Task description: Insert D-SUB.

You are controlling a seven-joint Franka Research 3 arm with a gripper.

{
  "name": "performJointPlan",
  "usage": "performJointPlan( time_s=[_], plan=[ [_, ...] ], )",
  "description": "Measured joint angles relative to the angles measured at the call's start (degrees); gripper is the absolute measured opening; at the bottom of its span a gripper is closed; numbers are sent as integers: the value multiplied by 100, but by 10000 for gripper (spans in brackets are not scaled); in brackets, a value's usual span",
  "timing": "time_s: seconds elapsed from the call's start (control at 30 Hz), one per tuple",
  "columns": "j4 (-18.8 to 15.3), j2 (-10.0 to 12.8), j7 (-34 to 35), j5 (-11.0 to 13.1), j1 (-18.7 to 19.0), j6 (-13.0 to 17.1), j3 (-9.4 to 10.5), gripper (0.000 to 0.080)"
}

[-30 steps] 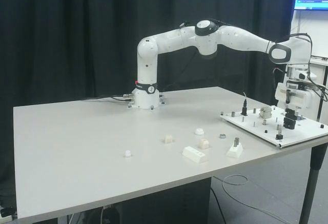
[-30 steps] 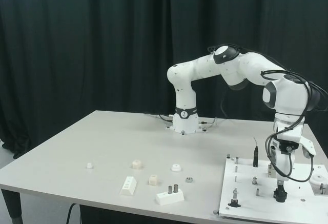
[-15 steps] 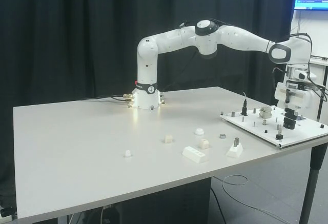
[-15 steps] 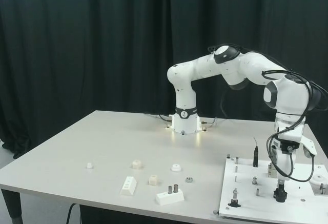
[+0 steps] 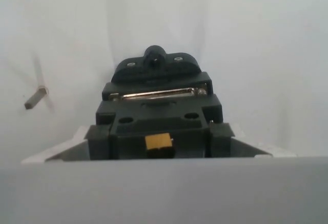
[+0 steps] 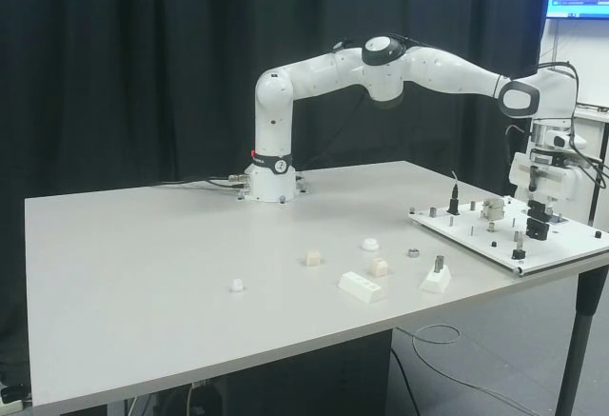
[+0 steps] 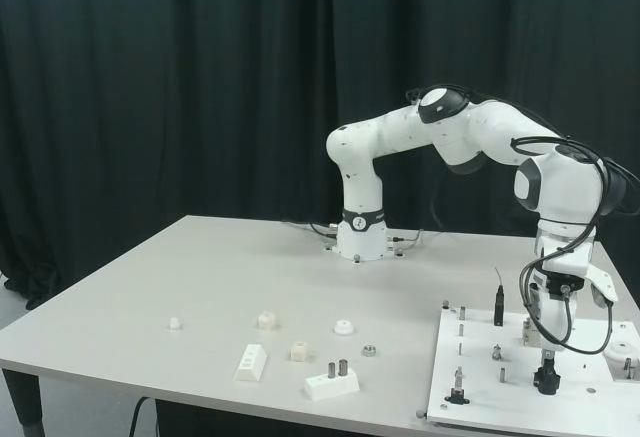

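You see gripper (image 7: 546, 369) with black D-SUB connector (image 5: 156, 93) sit slightly higher above white board (image 7: 480, 402) than a second ago; arm (image 6: 419, 69) pose shifts barely, wrist lifts marginally.

Black curtain (image 7: 200, 77) behind grey table (image 7: 200, 287)

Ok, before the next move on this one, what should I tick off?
1. D-SUB plug gripped between the jaws: ok.
2. Gripper above the white board: ok.
3. Plug lined up with its socket: cannot tell.
4. Plug fully seated: cannot tell.
5. Nearby peg apart from the plug: ok.
6. Loose white blocks away from the board: ok.
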Motion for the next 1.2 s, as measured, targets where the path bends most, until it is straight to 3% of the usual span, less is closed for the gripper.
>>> performJointPlan(
  time_s=[1.2],
  plan=[
    [-121, -8, 97, 17, 92, 230, -16, 385]
  ],
)
